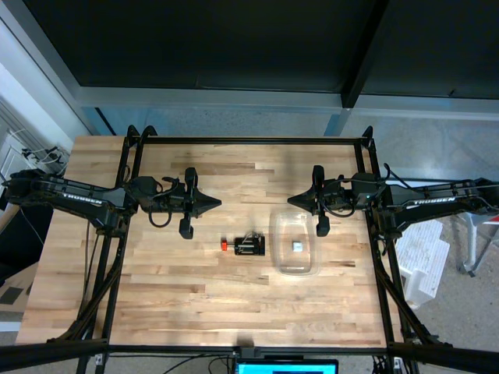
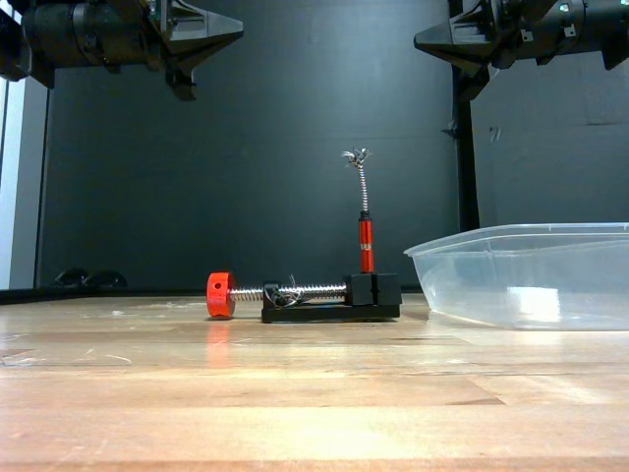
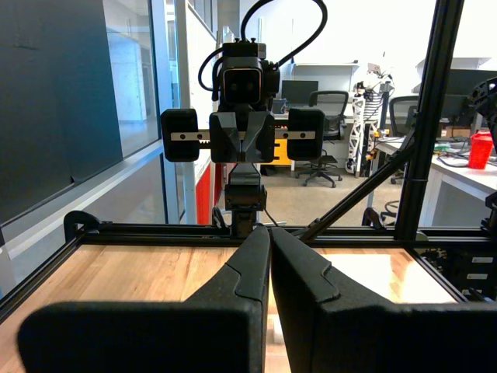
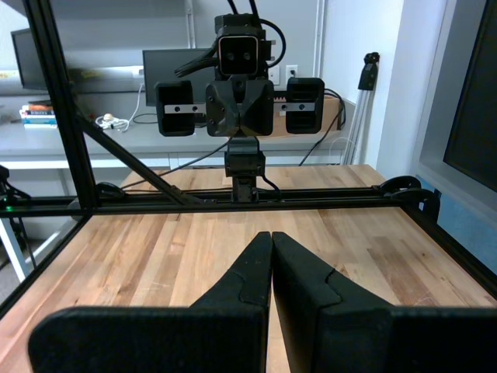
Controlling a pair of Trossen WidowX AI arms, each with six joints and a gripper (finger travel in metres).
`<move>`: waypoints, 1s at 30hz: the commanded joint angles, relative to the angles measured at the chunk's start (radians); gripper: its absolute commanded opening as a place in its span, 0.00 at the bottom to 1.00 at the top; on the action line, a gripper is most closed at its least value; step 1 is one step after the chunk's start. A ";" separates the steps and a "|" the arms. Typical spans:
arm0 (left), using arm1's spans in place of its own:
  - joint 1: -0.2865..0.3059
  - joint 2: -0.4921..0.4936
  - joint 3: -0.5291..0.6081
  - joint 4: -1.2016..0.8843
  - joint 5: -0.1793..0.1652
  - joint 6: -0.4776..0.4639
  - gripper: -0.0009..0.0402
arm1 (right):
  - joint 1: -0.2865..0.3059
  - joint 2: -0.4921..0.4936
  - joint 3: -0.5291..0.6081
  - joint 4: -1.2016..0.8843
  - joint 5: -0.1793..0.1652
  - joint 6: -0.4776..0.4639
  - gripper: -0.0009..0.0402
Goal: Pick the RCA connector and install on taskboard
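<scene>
Both arms hang above the wooden tabletop (image 1: 195, 296), well apart from each other. The left gripper (image 3: 269, 231) has its fingers pressed together, and the right gripper (image 4: 271, 235) the same. Between them the taskboard (image 2: 373, 293) lies on the tabletop, with its red-orange knob (image 2: 220, 295) toward the left arm. The RCA connector (image 2: 365, 246) stands upright on the taskboard's other end, and a thin coiled wire rises from it. Just beside the taskboard is a clear plastic tray (image 1: 295, 270) with a tiny white piece (image 1: 297, 247) inside.
</scene>
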 commanded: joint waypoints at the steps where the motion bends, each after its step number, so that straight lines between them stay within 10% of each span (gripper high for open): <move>1: 0.000 0.000 0.000 0.000 0.000 0.000 0.02 | -0.014 0.000 0.000 0.005 -0.008 0.009 0.02; 30: 0.000 0.000 0.000 0.000 0.000 0.000 0.02 | -0.041 0.001 -0.011 0.047 -0.035 0.012 0.02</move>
